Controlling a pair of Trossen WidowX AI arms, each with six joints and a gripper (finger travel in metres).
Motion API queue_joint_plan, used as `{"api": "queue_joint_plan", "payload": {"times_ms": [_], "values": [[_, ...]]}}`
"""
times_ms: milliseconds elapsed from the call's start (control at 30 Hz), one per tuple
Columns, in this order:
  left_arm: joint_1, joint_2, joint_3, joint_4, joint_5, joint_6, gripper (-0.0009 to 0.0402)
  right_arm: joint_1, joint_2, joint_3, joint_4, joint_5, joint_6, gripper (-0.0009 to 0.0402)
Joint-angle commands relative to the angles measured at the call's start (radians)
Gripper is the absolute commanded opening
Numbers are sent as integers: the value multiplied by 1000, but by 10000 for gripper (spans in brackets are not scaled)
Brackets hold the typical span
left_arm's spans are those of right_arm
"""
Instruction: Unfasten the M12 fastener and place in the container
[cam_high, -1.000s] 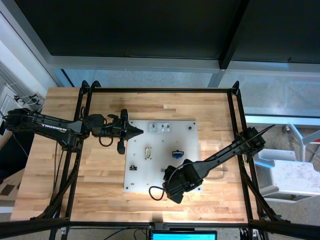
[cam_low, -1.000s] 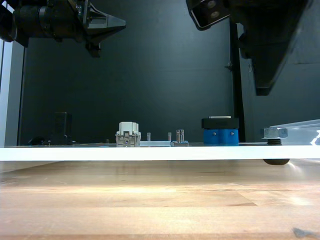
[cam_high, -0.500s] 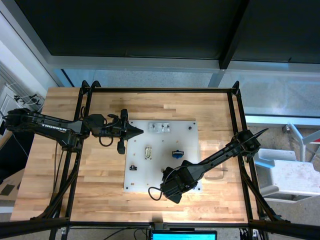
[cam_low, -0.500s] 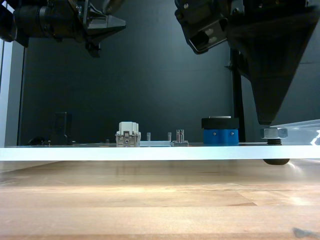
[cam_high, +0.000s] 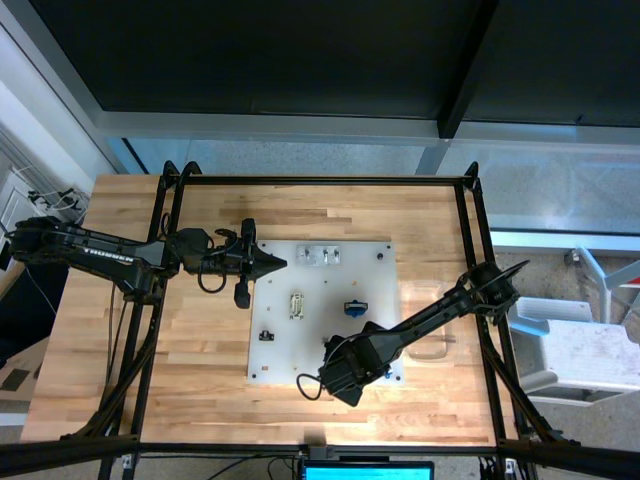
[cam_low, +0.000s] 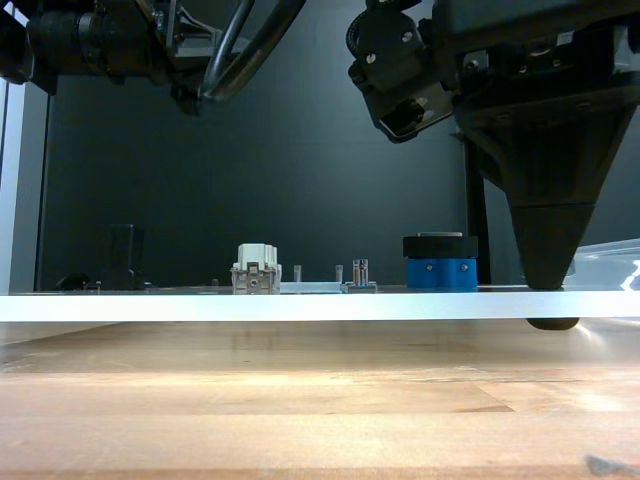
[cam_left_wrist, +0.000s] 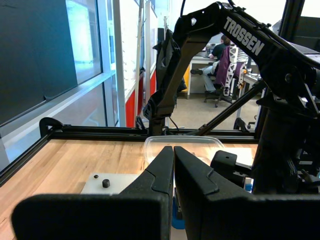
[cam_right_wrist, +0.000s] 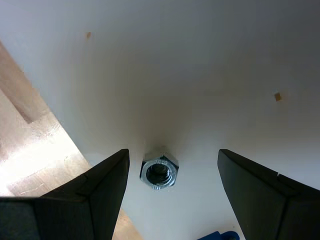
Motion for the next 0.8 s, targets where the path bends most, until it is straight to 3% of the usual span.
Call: {"api": "queue_joint_plan", "payload": {"times_ms": [33, 300, 800], "values": [[0, 0, 0, 0, 0, 0, 0, -1, -6, 0, 0, 2, 2, 243], [0, 0, 0, 1, 0, 0, 0, -2, -6, 0, 1, -23, 6, 176], [0, 0, 0, 0, 0, 0, 0, -2, -6, 0, 22, -23, -7, 39]]}}
